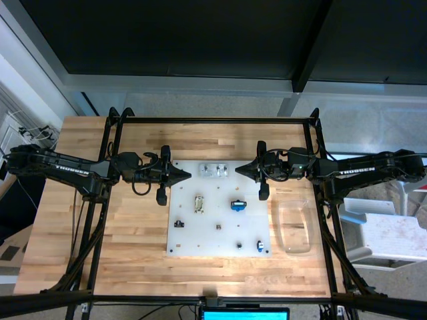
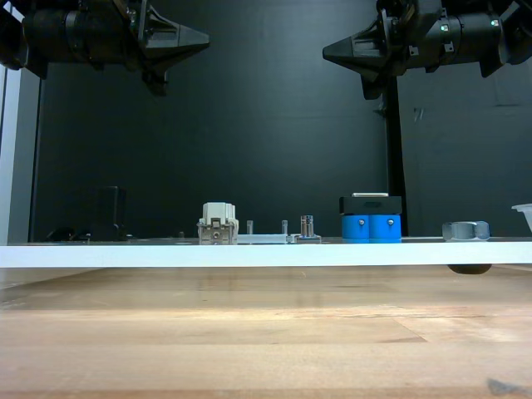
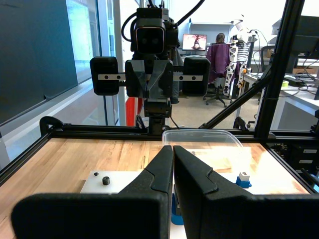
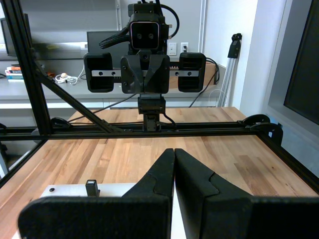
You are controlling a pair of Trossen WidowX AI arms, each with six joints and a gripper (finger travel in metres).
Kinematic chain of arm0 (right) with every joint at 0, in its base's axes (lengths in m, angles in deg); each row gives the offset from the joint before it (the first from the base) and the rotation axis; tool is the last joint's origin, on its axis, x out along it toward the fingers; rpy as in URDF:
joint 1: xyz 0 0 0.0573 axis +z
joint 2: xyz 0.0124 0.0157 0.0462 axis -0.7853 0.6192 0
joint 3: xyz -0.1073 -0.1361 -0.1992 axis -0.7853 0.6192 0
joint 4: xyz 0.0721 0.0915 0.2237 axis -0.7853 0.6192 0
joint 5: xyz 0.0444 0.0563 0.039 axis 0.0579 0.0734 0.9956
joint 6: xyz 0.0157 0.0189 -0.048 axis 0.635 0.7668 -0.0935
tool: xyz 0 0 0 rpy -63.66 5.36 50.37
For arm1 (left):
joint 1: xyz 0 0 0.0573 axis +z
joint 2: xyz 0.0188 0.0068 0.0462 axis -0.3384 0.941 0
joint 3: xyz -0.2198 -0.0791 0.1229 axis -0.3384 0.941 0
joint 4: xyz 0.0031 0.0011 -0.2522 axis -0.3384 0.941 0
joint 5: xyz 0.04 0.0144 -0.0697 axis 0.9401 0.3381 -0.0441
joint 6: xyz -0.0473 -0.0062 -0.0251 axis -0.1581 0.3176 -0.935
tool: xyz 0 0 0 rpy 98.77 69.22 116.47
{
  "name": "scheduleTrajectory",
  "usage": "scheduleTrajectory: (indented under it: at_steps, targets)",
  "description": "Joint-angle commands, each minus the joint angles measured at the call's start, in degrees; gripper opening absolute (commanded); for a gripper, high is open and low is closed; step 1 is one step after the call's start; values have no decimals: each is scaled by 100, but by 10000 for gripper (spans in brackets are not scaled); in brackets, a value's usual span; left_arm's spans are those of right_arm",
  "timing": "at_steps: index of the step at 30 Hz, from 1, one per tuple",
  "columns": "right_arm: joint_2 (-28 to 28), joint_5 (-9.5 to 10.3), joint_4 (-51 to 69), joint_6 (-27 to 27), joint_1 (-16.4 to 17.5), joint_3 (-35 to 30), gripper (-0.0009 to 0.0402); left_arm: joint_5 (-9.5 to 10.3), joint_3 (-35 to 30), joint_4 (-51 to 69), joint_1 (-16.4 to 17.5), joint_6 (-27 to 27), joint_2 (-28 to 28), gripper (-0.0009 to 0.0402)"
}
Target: Unfasten the M12 fastener and place in the container
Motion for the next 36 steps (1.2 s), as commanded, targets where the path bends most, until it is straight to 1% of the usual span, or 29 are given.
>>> scheduleTrajectory:
  at_steps: [1,12,14,15,17,20,22,25,26,29,31,34,36]
  targets:
    - [11,-219,-177,151,142,42,0,0,0,0,0,2,2,0]
    - [11,-208,-181,155,144,42,0,0,0,0,-2,2,2,0]
    - [0,7,-186,175,144,42,0,0,0,0,-2,2,2,0]
    - [0,31,-175,251,149,24,0,0,0,0,0,2,2,0]
    - [7,13,-120,479,155,-20,0,0,0,0,-2,2,2,0]
    - [7,-181,540,555,232,-280,-1,0,0,0,-2,2,2,0]
    - [7,-385,1139,551,350,-516,0,0,0,0,0,2,2,0]
    - [55,-538,1993,616,555,-925,0,0,0,0,0,2,2,0]
    - [98,-557,2282,634,629,-1071,0,-2,0,0,-2,2,2,0]
    - [269,-824,3165,741,885,-1556,0,0,0,0,-2,2,2,0]
    - [444,-872,3718,761,1032,-1891,0,-2,0,0,0,2,2,0]
    - [750,-1185,4459,903,1296,-2389,0,-2,0,0,0,2,2,0]
    - [964,-1283,4778,968,1440,-2675,0,0,0,0,-2,2,2,0]
